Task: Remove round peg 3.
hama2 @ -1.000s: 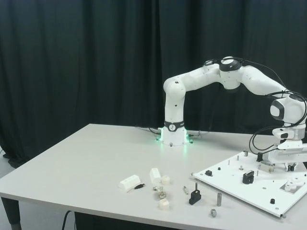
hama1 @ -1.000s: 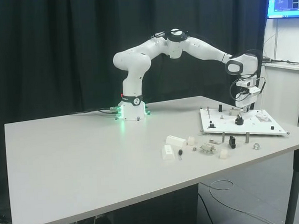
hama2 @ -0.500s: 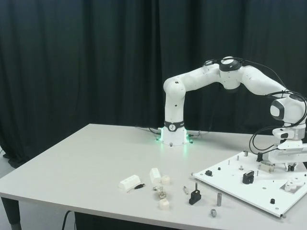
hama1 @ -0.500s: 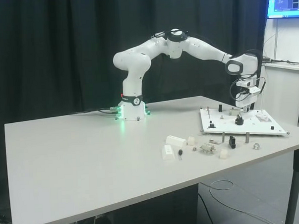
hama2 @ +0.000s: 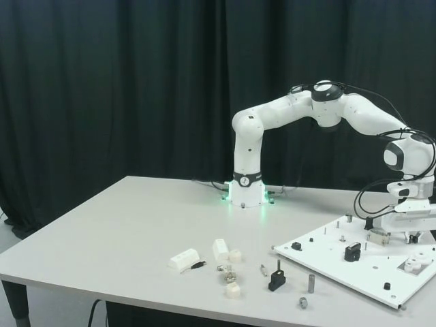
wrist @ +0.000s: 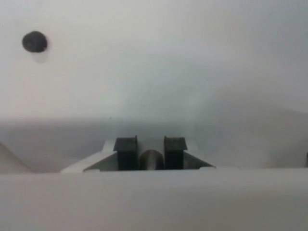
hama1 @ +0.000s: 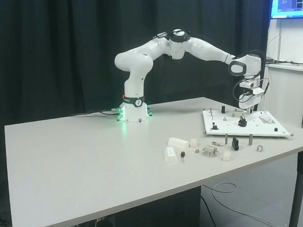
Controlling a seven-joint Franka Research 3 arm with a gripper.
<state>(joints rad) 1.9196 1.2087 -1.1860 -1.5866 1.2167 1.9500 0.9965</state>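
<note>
Two black fingers (wrist: 126,153) of the gripper (wrist: 151,156) sit narrow on either side of a grey peg (wrist: 151,159), touching or almost touching it; contact can't be confirmed from the wrist view. Peg stands upright between them, over the white board (wrist: 154,72). One black round spot (wrist: 34,42) shows on the board surface, well apart from the peg.

Room views: arm (hama1: 179,47) reaches from its base (hama1: 133,112) out over the board (hama1: 265,130), which lies near the table (hama1: 83,156) edge. Gripper (hama1: 248,108) is down at the far side of the board, low over it. In the second room view the gripper (hama2: 407,235) hangs just above the board (hama2: 327,262), near a white round fitting (hama2: 413,263). A black block (hama2: 351,253) stands on the board nearby.

Loose parts lie on the table beside the board: white blocks (hama2: 185,259), a black clamp (hama2: 277,277), a short grey pin (hama2: 310,283). Green light glows at the base (hama2: 246,194).
</note>
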